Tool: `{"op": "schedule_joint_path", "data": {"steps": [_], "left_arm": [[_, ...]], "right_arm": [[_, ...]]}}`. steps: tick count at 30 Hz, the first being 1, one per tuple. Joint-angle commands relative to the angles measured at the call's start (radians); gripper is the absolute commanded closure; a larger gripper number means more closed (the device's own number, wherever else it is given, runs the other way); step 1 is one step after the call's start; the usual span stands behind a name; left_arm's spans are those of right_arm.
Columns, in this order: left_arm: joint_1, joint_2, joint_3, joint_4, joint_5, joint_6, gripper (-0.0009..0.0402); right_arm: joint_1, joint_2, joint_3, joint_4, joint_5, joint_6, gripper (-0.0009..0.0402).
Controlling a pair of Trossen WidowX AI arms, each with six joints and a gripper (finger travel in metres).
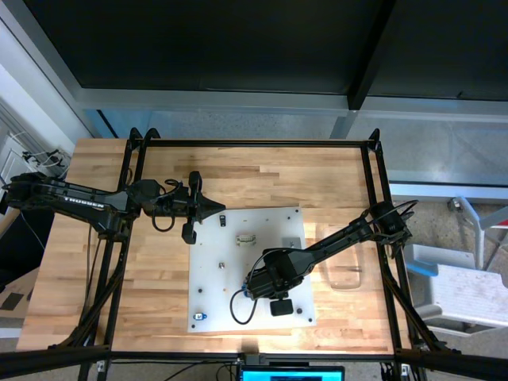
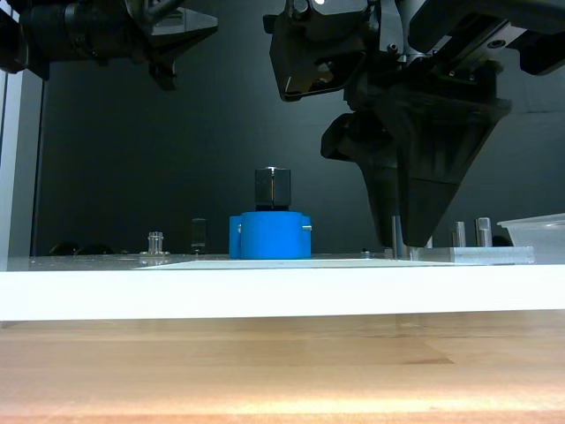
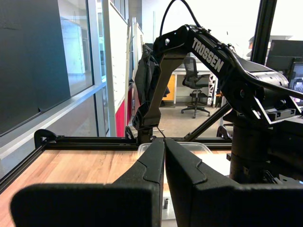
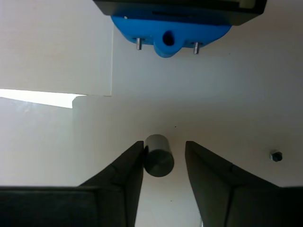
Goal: Pick the 16mm cylinder and place it in the container
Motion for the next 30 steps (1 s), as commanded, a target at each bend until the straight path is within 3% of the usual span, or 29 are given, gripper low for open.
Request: {"op": "schedule_joint_path", "data": {"steps": [1, 11, 30], "left_arm": [[0.0, 0.0, 0.0, 0.0, 0.0, 0.0, 0.0393], [0.0, 0.0, 0.0, 0.0, 0.0, 0.0, 0.0393], [0.0, 0.0, 0.0, 0.0, 0.0, 0.0, 0.0393]], "right_arm": [[0.0, 0.0, 0.0, -0.001, 0.004, -0.003, 0.031], [0.0, 0.0, 0.0, -0.003, 0.005, -0.003, 0.0359], [0.0, -0.039, 0.014, -0.038, 0.007, -0.002, 0.0364]]}}
